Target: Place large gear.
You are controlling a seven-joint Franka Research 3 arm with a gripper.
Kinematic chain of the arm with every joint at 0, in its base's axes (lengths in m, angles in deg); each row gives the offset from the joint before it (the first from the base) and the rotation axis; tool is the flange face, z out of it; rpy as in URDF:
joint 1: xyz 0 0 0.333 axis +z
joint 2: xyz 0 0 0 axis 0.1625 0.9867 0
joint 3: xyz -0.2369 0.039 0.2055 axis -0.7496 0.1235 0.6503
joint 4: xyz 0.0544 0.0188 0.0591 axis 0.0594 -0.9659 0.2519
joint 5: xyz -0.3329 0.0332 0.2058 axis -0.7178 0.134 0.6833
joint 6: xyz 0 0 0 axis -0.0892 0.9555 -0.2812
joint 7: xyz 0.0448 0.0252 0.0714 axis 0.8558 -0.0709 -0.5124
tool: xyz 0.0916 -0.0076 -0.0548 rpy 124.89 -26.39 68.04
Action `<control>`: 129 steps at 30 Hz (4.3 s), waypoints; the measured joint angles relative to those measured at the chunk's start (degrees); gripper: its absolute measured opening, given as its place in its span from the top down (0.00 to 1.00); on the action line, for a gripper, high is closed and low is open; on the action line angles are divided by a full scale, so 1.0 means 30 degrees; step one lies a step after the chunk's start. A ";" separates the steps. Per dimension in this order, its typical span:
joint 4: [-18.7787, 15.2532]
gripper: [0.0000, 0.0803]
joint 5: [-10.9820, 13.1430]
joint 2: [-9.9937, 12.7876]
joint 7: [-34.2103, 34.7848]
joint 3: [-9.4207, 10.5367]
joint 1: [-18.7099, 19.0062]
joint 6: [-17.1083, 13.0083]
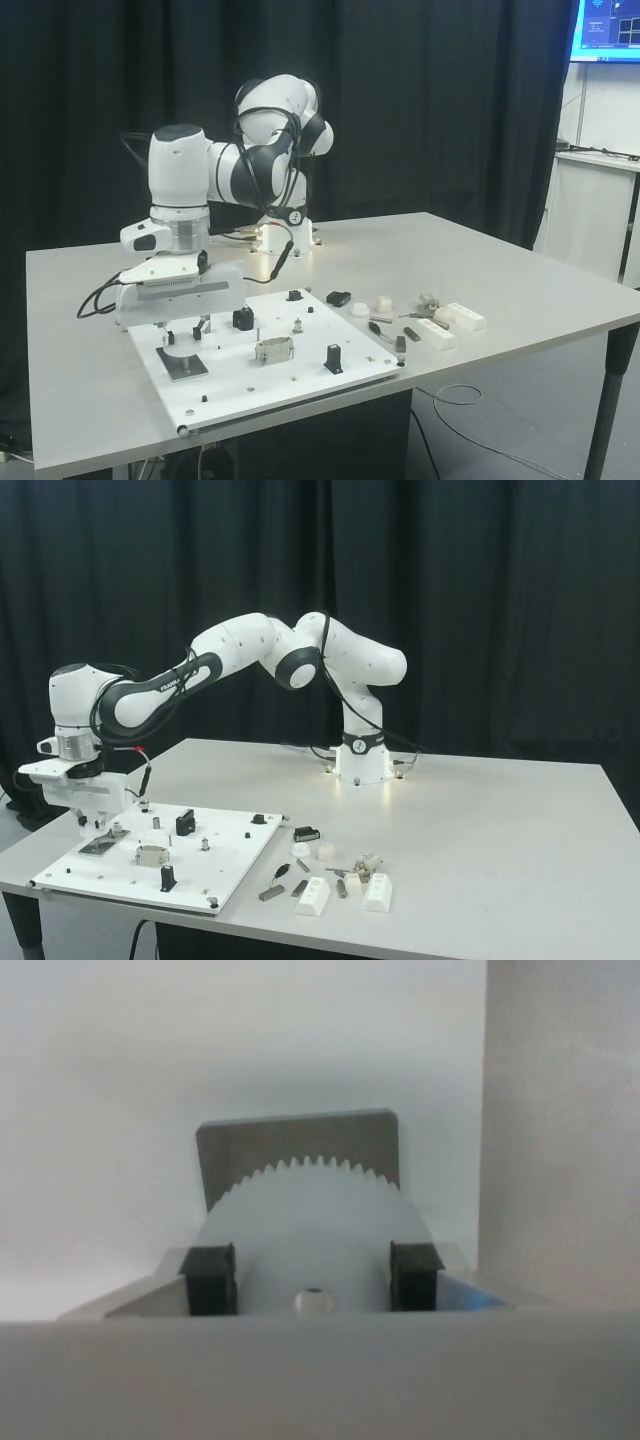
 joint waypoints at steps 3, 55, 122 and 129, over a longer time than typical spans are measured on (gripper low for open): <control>0.0017 0.59 0.0008 0.0000 0.0003 -0.0023 0.0000 0.0025; 0.0201 0.59 0.0028 -0.0003 0.0003 -0.0025 0.0047 0.0039; -0.4711 0.59 0.0105 -0.3789 0.4547 -0.0788 0.7431 0.8534; -0.5824 0.59 0.0035 -0.4336 0.5694 -0.0489 0.8753 0.8095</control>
